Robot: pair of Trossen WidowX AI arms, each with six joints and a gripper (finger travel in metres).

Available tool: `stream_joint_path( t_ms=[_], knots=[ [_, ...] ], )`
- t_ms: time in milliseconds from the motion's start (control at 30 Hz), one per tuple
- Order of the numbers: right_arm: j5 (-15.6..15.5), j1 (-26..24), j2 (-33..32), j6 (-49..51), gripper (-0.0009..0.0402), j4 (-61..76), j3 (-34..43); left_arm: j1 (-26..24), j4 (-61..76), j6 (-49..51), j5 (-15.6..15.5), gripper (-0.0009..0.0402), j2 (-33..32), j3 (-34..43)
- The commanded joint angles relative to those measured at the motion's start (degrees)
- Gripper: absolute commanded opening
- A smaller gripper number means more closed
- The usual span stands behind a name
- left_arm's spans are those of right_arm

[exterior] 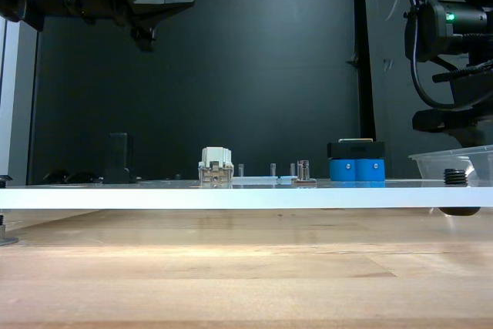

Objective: Pick the M12 nut and place it on its threads and fasten

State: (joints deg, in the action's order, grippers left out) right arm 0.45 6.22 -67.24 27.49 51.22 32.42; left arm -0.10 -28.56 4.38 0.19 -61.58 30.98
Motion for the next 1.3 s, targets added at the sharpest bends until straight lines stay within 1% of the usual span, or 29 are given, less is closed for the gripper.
stream_joint_path(
  t_ms=[33,800,1133,1200,1300],
  knots=[
    [0.07,0.09,0.0,0.2,0.0204,-0.52,-0.57,0.02,-0.02,0.0,0.0,0.0,-0.02,0.02],
    [0.0,0.33,0.0,3.28,0.0204,-4.17,-3.82,0.02,-0.02,0.0,0.0,0.0,-0.02,0.02],
    [0.0,0.31,0.0,3.3,0.0203,-4.2,-3.91,0.02,-0.02,0.0,0.0,0.0,-0.02,0.02],
    [0.0,0.31,0.0,3.3,0.0199,-4.2,-3.91,0.02,-0.02,0.0,0.0,0.0,-0.02,0.02],
    [0.0,0.33,0.02,3.43,0.0179,-4.2,-3.91,0.02,-0.02,0.0,0.0,0.0,-0.02,0.02]
  ],
)
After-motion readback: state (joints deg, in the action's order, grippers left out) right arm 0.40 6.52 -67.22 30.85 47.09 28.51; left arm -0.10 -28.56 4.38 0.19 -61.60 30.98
